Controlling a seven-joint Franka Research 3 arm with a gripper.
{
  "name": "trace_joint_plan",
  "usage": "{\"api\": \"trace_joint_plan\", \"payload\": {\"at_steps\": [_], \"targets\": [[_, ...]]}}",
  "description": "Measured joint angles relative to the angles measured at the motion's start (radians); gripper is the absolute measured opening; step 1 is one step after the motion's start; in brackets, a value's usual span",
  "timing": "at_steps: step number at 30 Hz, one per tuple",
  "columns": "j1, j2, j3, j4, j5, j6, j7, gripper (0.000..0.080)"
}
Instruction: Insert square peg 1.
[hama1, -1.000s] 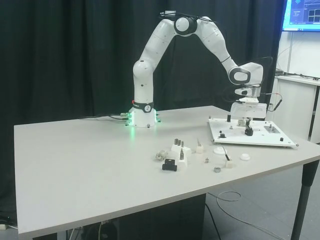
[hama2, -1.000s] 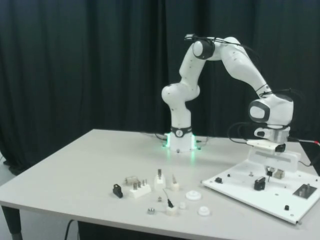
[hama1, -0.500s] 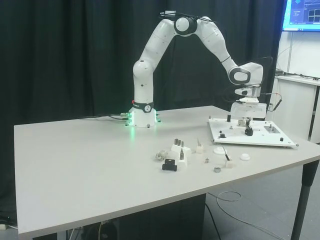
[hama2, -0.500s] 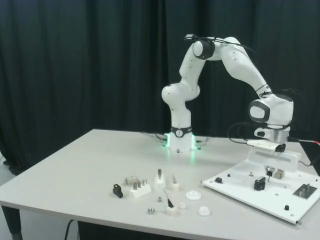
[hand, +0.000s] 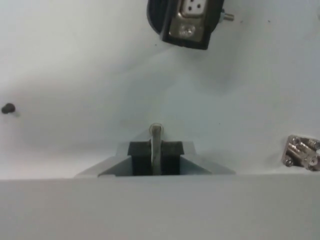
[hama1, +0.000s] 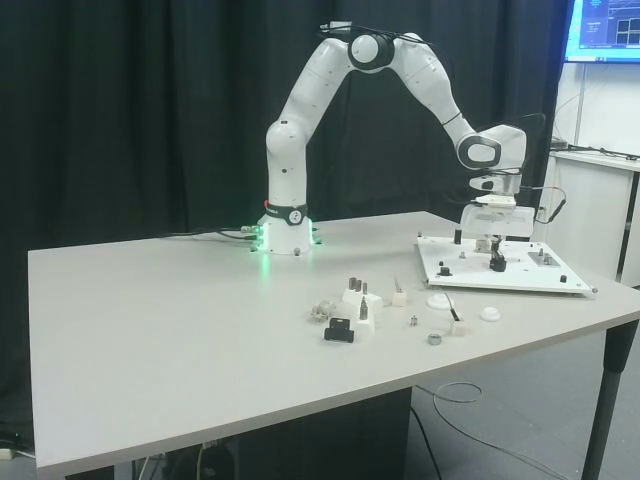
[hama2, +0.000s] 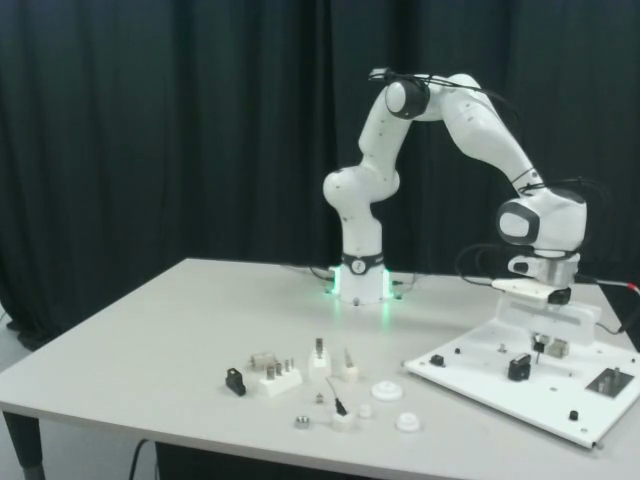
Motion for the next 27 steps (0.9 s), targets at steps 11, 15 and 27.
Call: {"api": "trace_joint_plan", "payload": {"at_steps": [11, 15, 27], "targets": [[0.008, 0.002, -0.012, 0.0, 0.028, 0.001, 0.059, 0.0035], [0.019, 0.003, -0.024, 0.0, 0.036, 0.001, 0.075, 0.0035], [0.074, 0.008, -0.076, 0.0, 0.055, 0.002, 0.083, 0.0035]]}}
